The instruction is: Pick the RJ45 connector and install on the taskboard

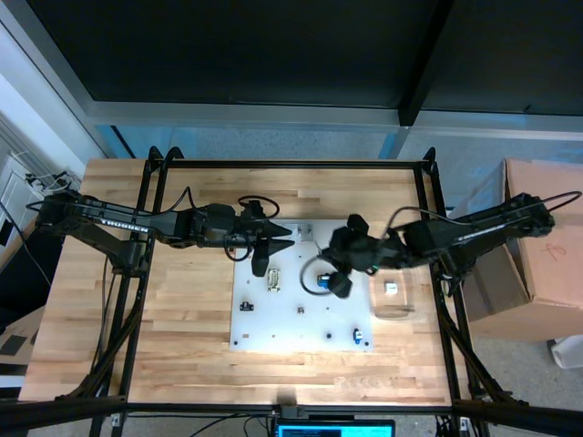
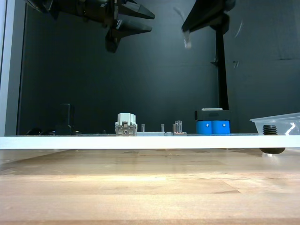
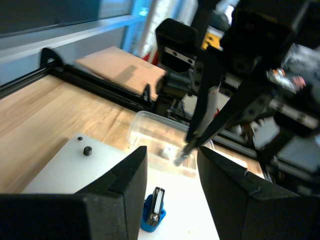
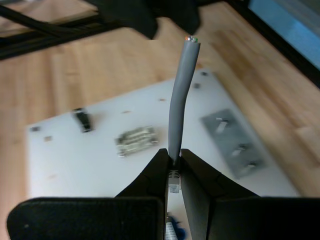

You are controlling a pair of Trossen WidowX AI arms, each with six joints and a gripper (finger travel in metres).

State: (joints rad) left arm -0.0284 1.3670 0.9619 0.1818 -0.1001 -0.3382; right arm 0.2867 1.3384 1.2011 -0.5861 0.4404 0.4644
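Right gripper [image 4: 173,159] is clamping the RJ45 connector [image 4: 173,182] aloft over the taskboard [image 1: 273,319], mid-frame in the high view. It is likely light with a fragile clip, so best gripped by its body. Left gripper [image 1: 282,239], spread, is hovering centre-left.

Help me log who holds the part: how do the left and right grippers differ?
The left gripper is open and empty; the right gripper is shut on the RJ45 connector, its cable sticking out. Over the taskboard, the left gripper hangs at its left, the right gripper at its right; both clear of it.
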